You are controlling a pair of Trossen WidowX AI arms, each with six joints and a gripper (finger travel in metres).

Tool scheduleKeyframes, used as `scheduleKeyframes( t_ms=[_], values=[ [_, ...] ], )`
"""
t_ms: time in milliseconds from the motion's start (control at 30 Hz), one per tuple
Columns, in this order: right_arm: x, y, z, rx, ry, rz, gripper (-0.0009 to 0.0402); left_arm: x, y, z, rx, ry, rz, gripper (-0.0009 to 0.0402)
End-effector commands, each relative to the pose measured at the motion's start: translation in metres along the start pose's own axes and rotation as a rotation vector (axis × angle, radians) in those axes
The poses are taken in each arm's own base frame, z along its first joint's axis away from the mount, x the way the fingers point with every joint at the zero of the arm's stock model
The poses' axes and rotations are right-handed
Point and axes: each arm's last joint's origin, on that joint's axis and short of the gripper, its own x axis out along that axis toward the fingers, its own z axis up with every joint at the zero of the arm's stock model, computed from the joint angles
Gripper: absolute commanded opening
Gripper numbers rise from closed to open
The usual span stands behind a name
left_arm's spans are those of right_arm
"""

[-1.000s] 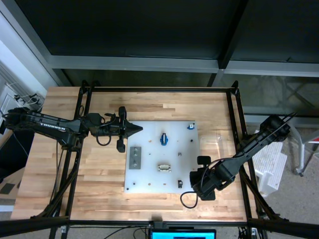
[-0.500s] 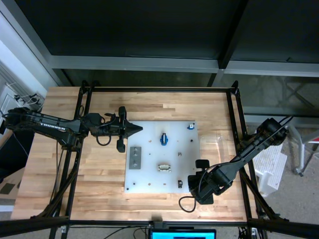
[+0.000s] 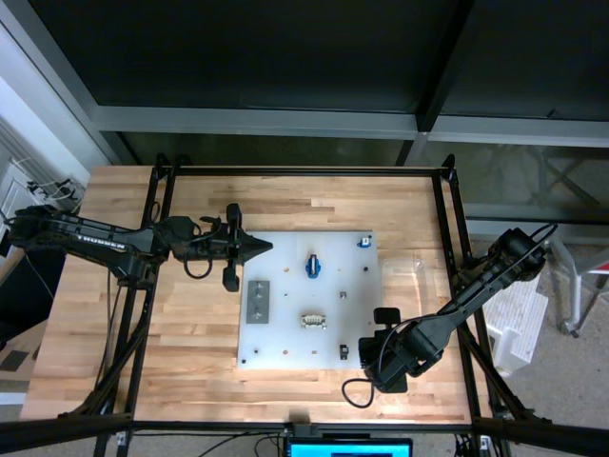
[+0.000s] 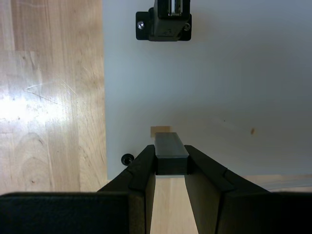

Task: Pick the 16mm bar and install on taskboard

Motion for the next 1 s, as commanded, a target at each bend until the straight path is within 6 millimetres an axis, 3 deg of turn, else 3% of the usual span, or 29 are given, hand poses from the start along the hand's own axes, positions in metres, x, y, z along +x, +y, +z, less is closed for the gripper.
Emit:
scheduleKeyframes(
  t_ms=[33,1000],
  values=[
    [0.0019,0.0013,0.0003,-0.002,-0.001,0.001,0.0000,0.0001,0.0000,0.0001,0.000,-0.001,0.000,0.0000],
    [0.0054,0.0017,-0.0002,0.004,-0.014,0.007,0.0000,0.0001,0.0000,0.0001,0.000,-0.001,0.000,0.0000]
  ],
)
